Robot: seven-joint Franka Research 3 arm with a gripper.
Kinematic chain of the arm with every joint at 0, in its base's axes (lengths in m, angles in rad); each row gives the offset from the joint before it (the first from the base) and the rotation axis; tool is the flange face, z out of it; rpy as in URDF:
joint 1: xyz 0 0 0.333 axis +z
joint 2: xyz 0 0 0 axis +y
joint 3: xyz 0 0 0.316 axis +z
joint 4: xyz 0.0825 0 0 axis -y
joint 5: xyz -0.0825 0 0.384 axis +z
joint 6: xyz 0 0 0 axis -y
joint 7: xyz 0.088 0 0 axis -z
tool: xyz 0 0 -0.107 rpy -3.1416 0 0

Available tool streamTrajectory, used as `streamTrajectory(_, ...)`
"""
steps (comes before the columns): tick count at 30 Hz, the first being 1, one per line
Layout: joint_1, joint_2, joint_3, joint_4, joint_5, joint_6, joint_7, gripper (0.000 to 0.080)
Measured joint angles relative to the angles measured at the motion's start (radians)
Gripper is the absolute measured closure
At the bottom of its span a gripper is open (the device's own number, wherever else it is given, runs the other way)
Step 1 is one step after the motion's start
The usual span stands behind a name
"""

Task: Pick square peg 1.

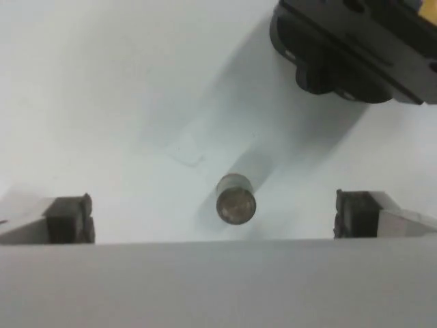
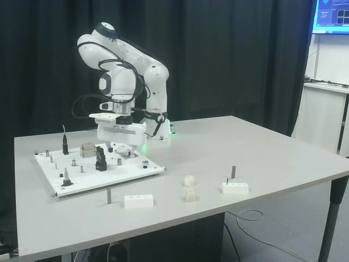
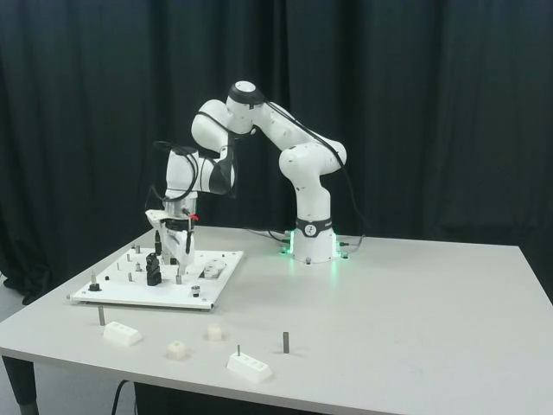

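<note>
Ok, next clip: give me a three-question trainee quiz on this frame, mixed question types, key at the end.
1. True or false: the hand is already shut on the peg.
2. In the wrist view, the peg stands: A) between the two fingertips, B) outside both, C) lying flat under one finger.
3. What surface does the peg stand on?

Key
1. False: both fingertips sit apart from the peg, with gaps on either side.
2. A.
3. The white board on the grey table, near a black fixture.
</note>
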Motion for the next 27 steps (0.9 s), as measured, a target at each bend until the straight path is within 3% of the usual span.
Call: streamTrajectory(27,0.0,-0.01,0.051,0.0,0.053,-0.034,0.011,0.0003)
